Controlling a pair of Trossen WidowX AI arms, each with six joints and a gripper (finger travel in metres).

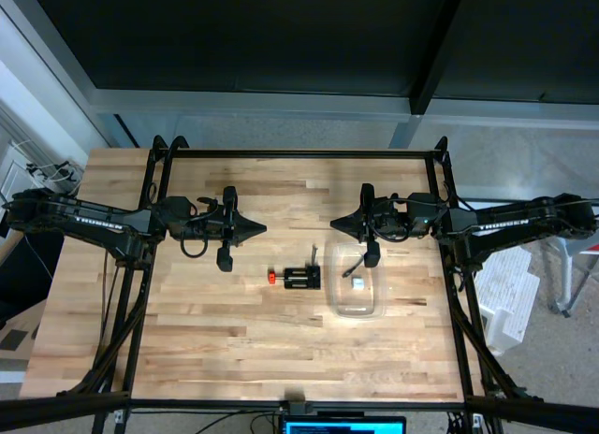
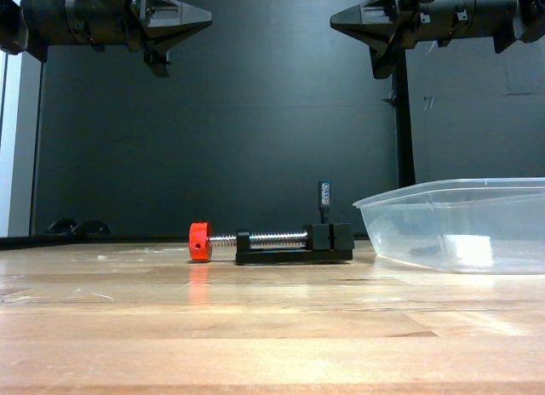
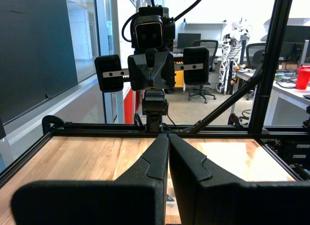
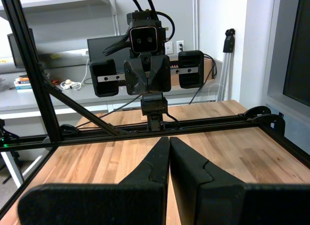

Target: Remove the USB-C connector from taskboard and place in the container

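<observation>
Looking down from the high view, the left gripper (image 1: 264, 229) and right gripper (image 1: 333, 224) hang apart over the desk (image 1: 187, 312), a little toward its far edge. The thin cable piece (image 1: 353, 264) seems to lie in the clear tray (image 1: 356, 315) beside a white cube (image 1: 358, 282), toward the right edge, just beside the black block (image 1: 304, 278).

In the low view a small upright stub (image 2: 324, 195) stands on the block. I cannot tell if it is a plug, so the job may be wrongly judged done. A careless reach could push the light tray.

Both wrist views show fingers pressed together; neither shows the tray.
</observation>
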